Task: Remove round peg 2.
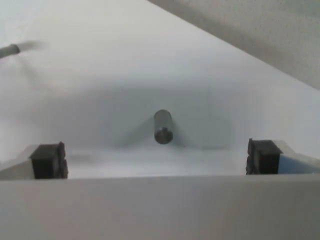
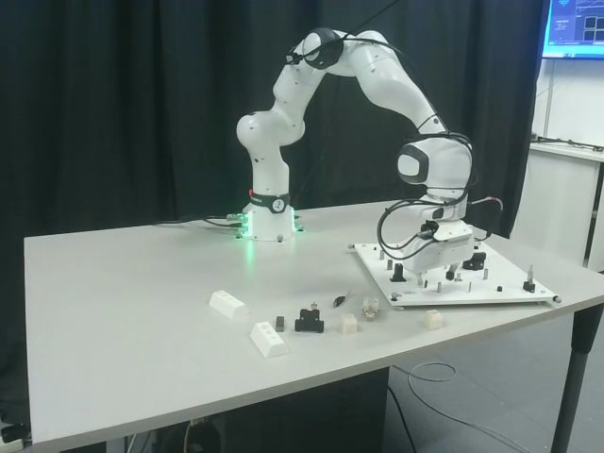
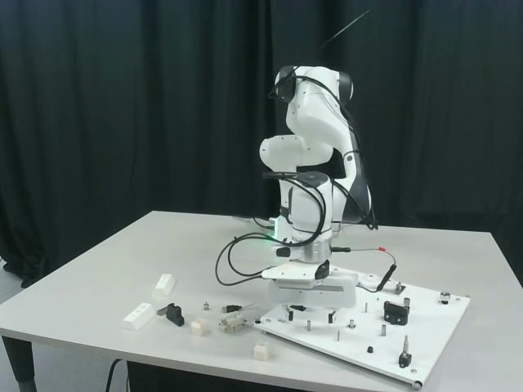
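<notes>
Your gripper (image 1: 155,160) hangs low over the white board (image 2: 491,288) on the counter (image 2: 142,293), fingers (image 1: 48,161) spread wide apart, so round peg 2 (image 1: 163,127), upright at the wrist frame's centre, sits between them ready for closing.

Pincer (image 1: 155,159): fingers stood wide apart, one on either side of a grey round peg (image 1: 162,127), clear gap on both sides.
White board (image 3: 425,327): bare surface around that peg; a second peg (image 1: 10,50) stood well apart.
Board obstacles: black block (image 3: 395,312) and several small upright pins, away from the pincer.
Worktop (image 2: 123,283): scattered white blocks (image 2: 226,304) and small parts lay beside the board; broad open surface beyond.
</notes>
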Available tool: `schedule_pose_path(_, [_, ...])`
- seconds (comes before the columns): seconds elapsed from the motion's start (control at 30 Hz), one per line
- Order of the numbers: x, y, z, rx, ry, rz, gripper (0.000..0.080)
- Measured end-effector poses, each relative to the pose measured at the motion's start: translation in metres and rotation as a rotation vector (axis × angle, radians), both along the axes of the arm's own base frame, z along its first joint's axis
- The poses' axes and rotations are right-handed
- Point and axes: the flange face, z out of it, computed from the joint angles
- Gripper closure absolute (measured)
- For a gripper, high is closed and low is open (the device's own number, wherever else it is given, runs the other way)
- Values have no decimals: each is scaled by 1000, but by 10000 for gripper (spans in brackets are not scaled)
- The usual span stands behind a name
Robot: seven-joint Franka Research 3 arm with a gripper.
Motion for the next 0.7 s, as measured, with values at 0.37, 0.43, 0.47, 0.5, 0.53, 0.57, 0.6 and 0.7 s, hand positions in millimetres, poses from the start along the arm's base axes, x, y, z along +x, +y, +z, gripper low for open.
schedule_pose_path(0.37, [2,2,-4,-18,-1,-7,3])
schedule_pose_path(0.43, [3,3,-4,-20,-2,-7,3])
schedule_pose_path(0.47, [3,3,-4,-20,-2,-8,3])
schedule_pose_path(0.5, [3,3,-4,-21,-2,-9,3])
schedule_pose_path(0.53, [3,4,-5,-22,-3,-10,3])
schedule_pose_path(0.57, [3,4,-5,-23,-3,-11,3])
schedule_pose_path(0.6, [4,4,-5,-23,-3,-11,3])
schedule_pose_path(0.7, [5,4,-6,-24,-4,-12,3])
